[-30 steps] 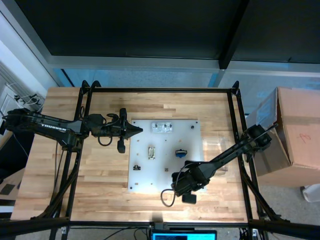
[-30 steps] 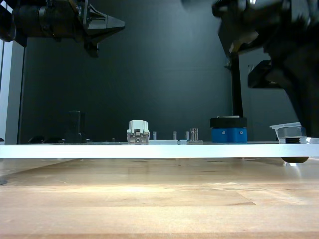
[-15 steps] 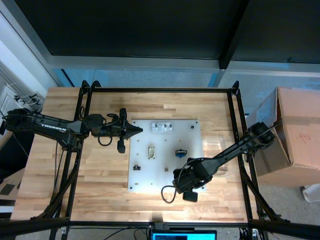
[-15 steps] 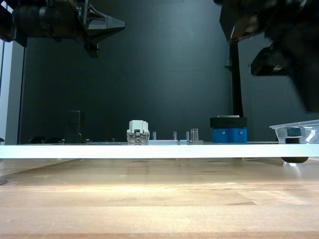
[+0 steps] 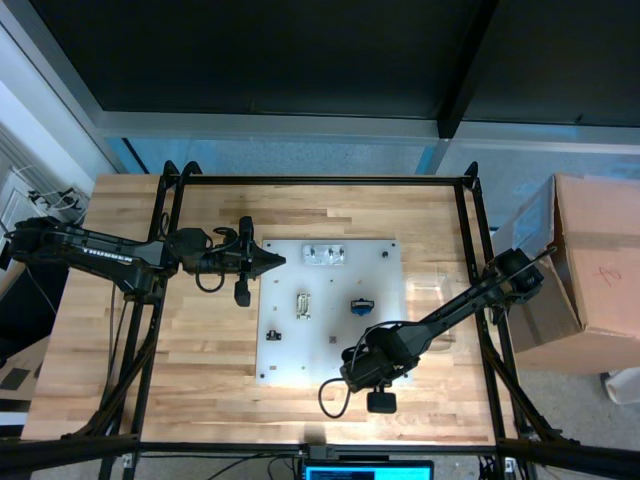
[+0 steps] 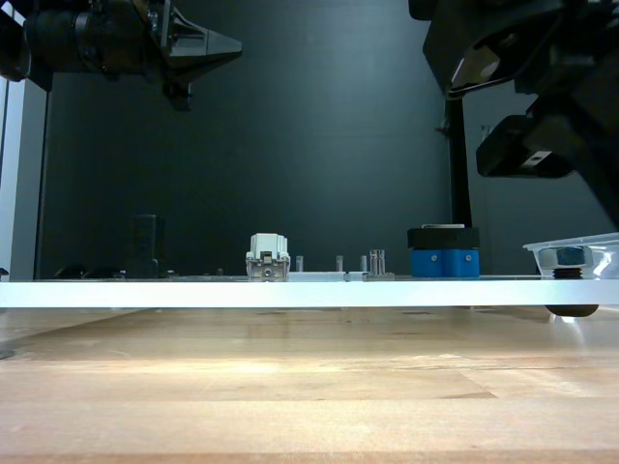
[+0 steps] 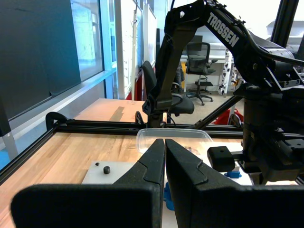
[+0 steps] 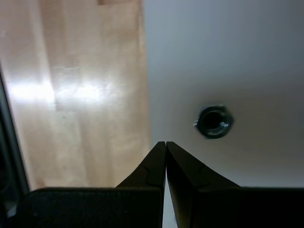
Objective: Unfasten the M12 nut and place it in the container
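Gripping well means spreading the empty, pressed-together right claw (image 8: 166,142) above the board's (image 5: 290,360) near right edge and centring over the nut (image 8: 213,121) on its stud (image 6: 573,274); the left claw (image 7: 165,140), also together, hovers at the board's far left.

Air above the nut (image 8: 213,121) on its stud (image 6: 565,274) was open; right gripper (image 8: 166,143) (tips pressed together) hung just beside it. Left gripper (image 5: 276,260) hovered high, well apart, over the board's (image 5: 285,300) far left edge.
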Motion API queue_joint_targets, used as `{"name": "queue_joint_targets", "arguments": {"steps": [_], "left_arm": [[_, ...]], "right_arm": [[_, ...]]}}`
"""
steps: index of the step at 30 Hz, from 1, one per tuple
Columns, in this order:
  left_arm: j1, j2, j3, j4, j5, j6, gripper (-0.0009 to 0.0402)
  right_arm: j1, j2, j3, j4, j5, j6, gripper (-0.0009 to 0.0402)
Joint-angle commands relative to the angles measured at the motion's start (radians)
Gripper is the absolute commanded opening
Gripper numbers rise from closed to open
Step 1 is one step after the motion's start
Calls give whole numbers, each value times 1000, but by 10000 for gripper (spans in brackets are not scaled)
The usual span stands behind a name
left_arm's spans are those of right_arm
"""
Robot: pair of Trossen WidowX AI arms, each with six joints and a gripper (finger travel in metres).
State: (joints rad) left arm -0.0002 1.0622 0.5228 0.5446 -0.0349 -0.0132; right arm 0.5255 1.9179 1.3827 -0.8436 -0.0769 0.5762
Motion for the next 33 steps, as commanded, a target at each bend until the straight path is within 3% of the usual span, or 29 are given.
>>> {"name": "queue_joint_targets", "arguments": {"steps": [1, 6, 8, 11, 14, 19, 21, 29, 31, 33], "left_arm": [[0, 0, 0, 1, 0, 0, 0], [0, 0, 0, 1, 0, 0, 0], [0, 0, 0, 0, 0, 0, 0], [0, 0, 0, 0, 0, 0, 0], [0, 0, 0, 0, 0, 0, 0], [0, 0, 0, 1, 0, 0, 0], [0, 0, 0, 1, 0, 0, 0], [0, 0, 0, 0, 0, 0, 0], [0, 0, 0, 0, 0, 0, 0], [0, 0, 0, 1, 0, 0, 0]], "right_arm": [[-1, 3, -1, -3, 37, -1, 0], [-5, 2, -1, -6, 69, -6, 0], [-5, 0, 0, -38, 140, 25, 0], [-6, -2, 23, -160, 301, 68, 0], [-5, -10, 49, -223, 376, 89, 0], [-5, -26, 60, -222, 360, 89, 0], [-5, -27, 64, -221, 325, 88, 0], [-4, -30, 100, -157, 2, 2, 0], [-4, -26, 96, -124, -29, -2, 0], [-3, -11, 93, -103, -17, -6, 0]]}}
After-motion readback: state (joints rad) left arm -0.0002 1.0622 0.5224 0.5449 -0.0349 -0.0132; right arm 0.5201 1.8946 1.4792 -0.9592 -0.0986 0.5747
